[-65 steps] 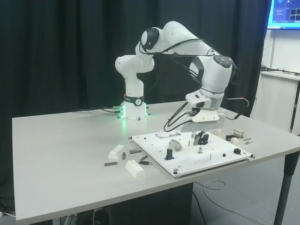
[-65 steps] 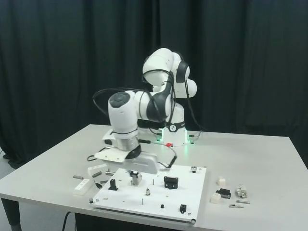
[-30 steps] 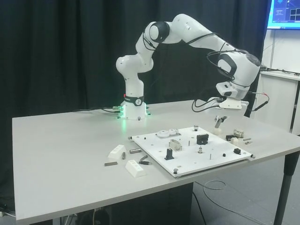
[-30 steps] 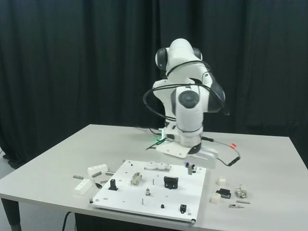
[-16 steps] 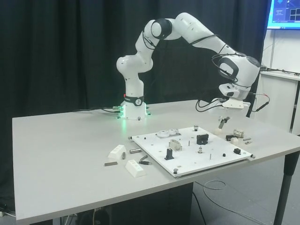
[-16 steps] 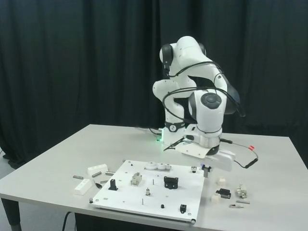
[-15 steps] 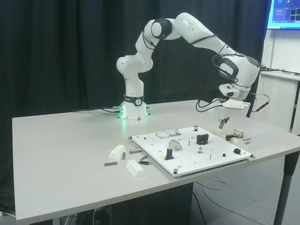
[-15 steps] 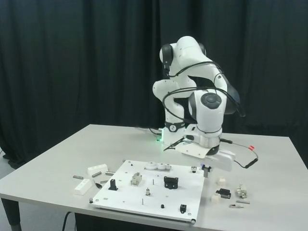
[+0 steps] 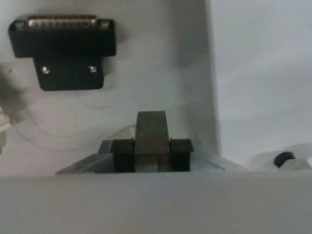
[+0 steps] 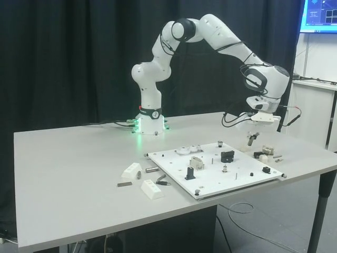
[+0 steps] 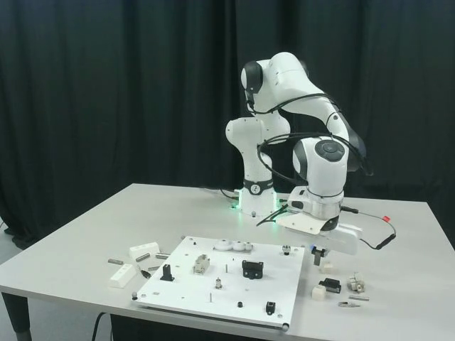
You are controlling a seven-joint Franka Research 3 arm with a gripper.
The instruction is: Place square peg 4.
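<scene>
Grey peg clamped in the gripper, carried above the white board's edge: transport step; next it must be aligned over its square socket.

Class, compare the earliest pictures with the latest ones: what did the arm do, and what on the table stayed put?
The white robot arm swung its hand from low over the middle of the white square board out to that board's edge, near the small loose parts beside it. The hand holds a grey square peg. The white blocks kept their places.
</scene>
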